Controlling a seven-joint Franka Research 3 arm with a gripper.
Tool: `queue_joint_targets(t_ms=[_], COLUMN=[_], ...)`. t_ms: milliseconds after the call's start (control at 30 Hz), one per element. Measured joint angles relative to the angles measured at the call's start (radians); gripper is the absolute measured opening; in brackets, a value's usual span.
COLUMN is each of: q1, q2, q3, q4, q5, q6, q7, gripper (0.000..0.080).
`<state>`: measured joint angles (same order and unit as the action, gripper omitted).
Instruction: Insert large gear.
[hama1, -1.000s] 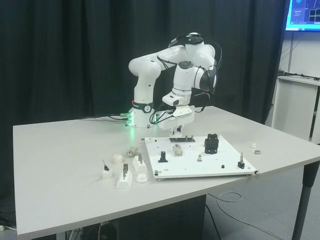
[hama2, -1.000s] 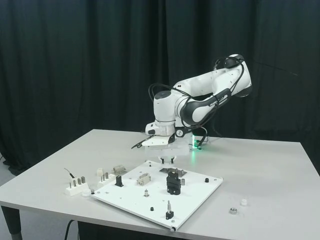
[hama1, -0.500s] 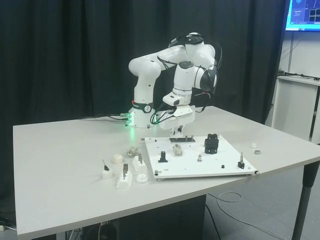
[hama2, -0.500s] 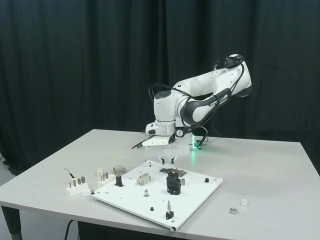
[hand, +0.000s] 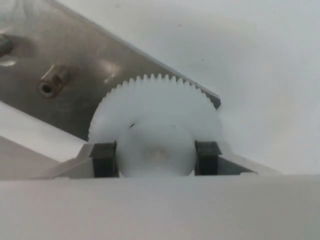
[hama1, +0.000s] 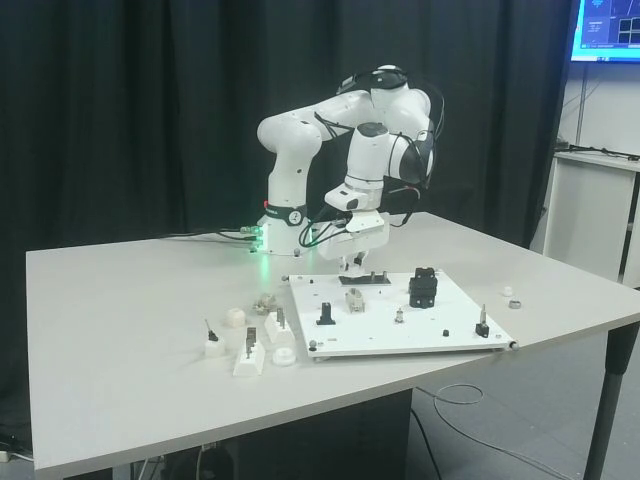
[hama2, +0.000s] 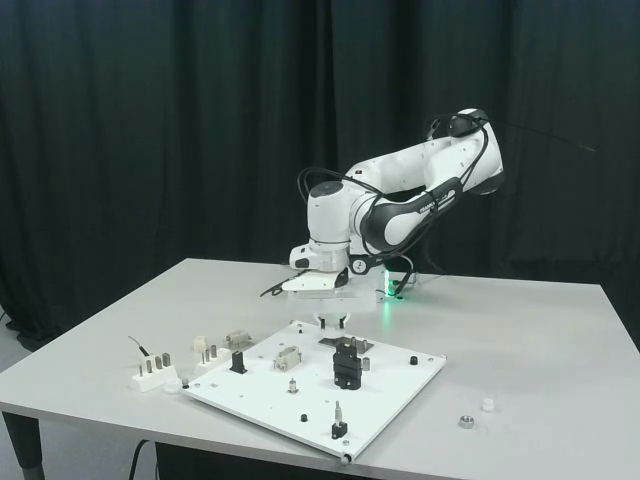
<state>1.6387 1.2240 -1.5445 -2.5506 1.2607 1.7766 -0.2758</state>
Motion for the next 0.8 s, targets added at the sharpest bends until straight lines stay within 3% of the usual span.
queue_joint_targets(t_ms=[800], q1=[0.003], q2=[0.0], q3=[-0.011], q4=[0.0], q5=[-0.01], q6=[-0.057], q7=[0.0], gripper=[0.0331])
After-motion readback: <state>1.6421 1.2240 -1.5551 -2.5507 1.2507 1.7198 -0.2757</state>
